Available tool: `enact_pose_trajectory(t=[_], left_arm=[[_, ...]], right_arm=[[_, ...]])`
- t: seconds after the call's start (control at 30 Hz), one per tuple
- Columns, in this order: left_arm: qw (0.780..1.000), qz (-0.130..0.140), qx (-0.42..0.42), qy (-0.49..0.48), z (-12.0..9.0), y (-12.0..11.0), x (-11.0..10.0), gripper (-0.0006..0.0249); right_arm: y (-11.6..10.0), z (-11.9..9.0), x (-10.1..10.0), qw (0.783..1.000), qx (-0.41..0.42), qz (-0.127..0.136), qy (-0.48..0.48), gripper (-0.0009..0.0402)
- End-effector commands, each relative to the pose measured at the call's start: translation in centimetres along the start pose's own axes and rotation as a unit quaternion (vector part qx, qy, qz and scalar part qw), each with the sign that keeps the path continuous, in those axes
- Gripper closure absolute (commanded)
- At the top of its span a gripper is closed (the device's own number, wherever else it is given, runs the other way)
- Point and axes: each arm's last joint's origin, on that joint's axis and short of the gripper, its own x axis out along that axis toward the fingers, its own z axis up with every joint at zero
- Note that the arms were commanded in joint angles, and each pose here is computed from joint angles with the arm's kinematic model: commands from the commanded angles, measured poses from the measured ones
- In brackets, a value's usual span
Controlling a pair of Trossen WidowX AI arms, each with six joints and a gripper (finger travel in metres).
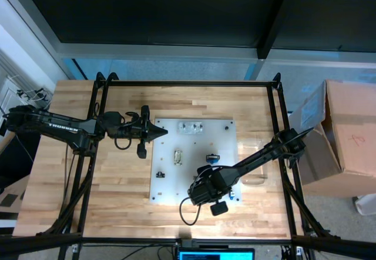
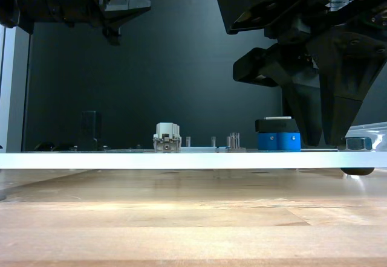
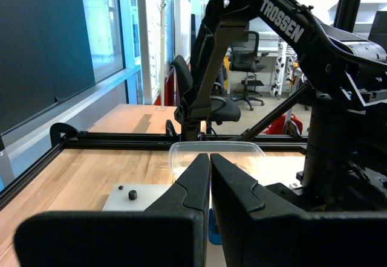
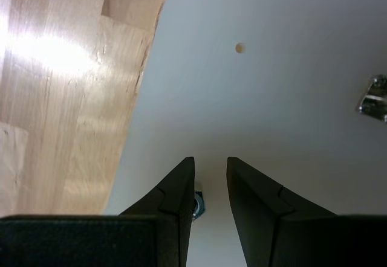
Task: Unfasten the M12 nut and place it in the container
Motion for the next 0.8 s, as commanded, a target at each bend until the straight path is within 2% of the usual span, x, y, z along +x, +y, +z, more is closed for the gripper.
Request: enact_pose_trajectory(t=[0.03,0.13,0.27,0.37,0.63,0.8], left_arm=[[1.000,0.000,0.000,0.000,0.0,0.0,0.0,0.0243],[1.000,0.000,0.000,0.000,0.0,0.0,0.0,0.0243],[1.000,0.000,0.000,0.000,0.0,0.0,0.0,0.0243],[1.000,0.000,0.000,0.000,0.0,0.0,0.0,0.0243],[1.000,0.000,0.000,0.000,0.0,0.0,0.0,0.0243],[1.000,0.000,0.000,0.000,0.0,0.0,0.0,0.0243]], right_arm=[[0.1,0.1,-0.6,0.997,0.073,0.002,-0.008,0.0320],[0.1,0.0,-1.4,0.986,0.164,0.009,-0.018,0.0320],[0.2,-0.3,-2.3,0.975,0.221,0.024,-0.011,0.0315],[0.4,-0.6,-2.9,0.965,0.261,0.024,-0.007,0.0303],[0.7,-0.6,-5.1,0.940,0.342,0.009,0.013,0.0215],[0.9,-0.6,-5.2,0.930,0.368,0.006,0.017,0.0178]])
